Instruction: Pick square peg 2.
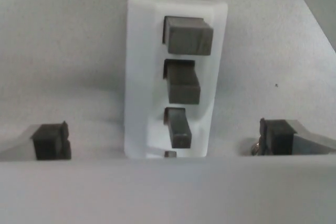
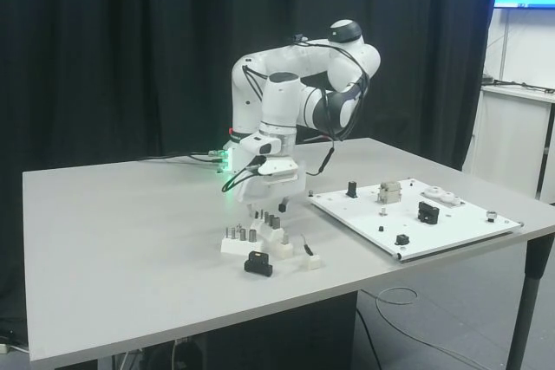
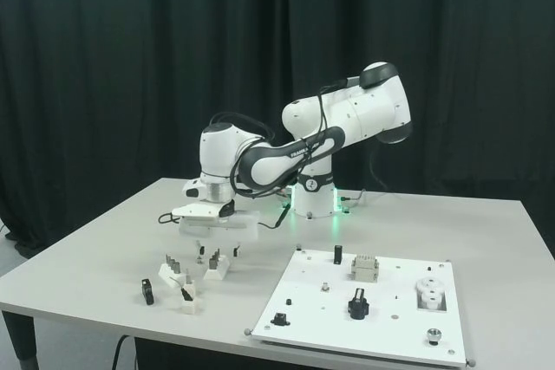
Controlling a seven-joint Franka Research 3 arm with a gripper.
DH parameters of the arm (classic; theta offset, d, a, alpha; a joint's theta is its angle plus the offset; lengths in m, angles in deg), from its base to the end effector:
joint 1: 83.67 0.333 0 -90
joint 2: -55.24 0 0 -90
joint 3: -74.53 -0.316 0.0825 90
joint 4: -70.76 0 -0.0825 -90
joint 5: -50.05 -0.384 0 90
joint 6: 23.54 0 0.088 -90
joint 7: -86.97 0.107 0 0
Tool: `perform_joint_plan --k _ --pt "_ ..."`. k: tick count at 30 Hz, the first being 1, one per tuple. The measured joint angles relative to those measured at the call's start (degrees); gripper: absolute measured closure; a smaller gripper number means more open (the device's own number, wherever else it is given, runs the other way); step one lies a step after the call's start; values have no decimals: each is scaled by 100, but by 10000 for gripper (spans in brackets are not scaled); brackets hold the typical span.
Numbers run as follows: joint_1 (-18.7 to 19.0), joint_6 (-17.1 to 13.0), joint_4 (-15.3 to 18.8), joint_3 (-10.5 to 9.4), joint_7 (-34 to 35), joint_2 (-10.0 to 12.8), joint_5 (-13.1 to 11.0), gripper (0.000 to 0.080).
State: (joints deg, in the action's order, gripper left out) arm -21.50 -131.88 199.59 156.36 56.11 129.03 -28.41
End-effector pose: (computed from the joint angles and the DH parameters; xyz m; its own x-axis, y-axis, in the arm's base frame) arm 0.4854 -0.1513 0.2091 0.8442 -0.5361 -0.0018 -0.5347 -0.8422 0.0699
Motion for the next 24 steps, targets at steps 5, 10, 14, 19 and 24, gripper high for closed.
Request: perform_joint_plan --k 5,10,14,19,24 --pt "-40 0 -35 -14 0 7 0 3" --pt "-83 0 -73 -23 0 15 0 186" --pt "-118 -6 -103 -33 0 21 0 350" --pt "-171 -8 -155 -47 0 25 0 350" --pt "-232 -8 -208 -55 0 31 0 707"
